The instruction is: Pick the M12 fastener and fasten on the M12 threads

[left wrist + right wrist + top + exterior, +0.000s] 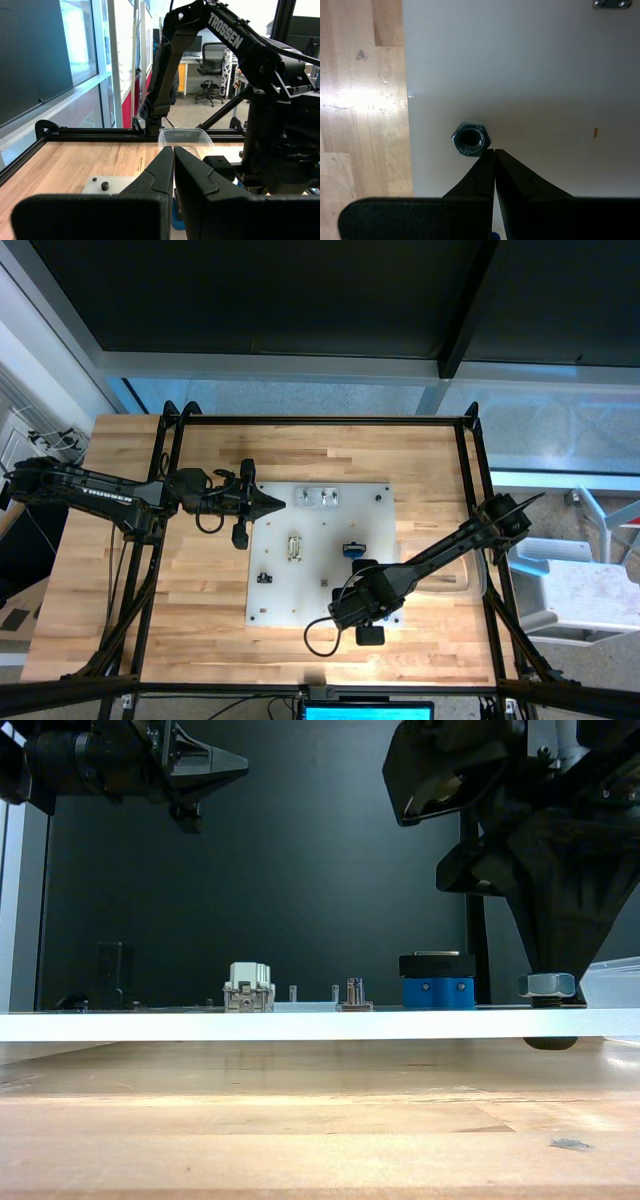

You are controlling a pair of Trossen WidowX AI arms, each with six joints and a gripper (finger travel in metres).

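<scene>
- The tabletop point(120, 540) is pale butcher-block wood with a light sheen, and it carries a flat, matt white board point(290, 600).
- The left gripper point(173, 149) hangs high over the board's far left edge, well apart from the work. Its black wedge-shaped jaws are pressed together and empty.
- The right gripper point(494, 151) points straight down at the board's near right edge. Its jaws are also pressed together and pinch nothing, with the tips just beside the nut's rim.
- A clear plastic container point(186, 136) with thin walls and rounded corners sits off the board's right side.
- A blue fitting point(437, 992) with a black cap stands mid-board and is not involved.
- The M12 fastener point(468, 139) is a small silver hexagonal nut with a dark threaded bore. It sits free of the jaws near the board's edge.
- In the low view the nut rests on a short black stud point(546, 1002), with only a sliver of black visible beneath it.
- Picking and placing look done. I cannot tell whether the thread has caught, and tightening seems to remain.
</scene>
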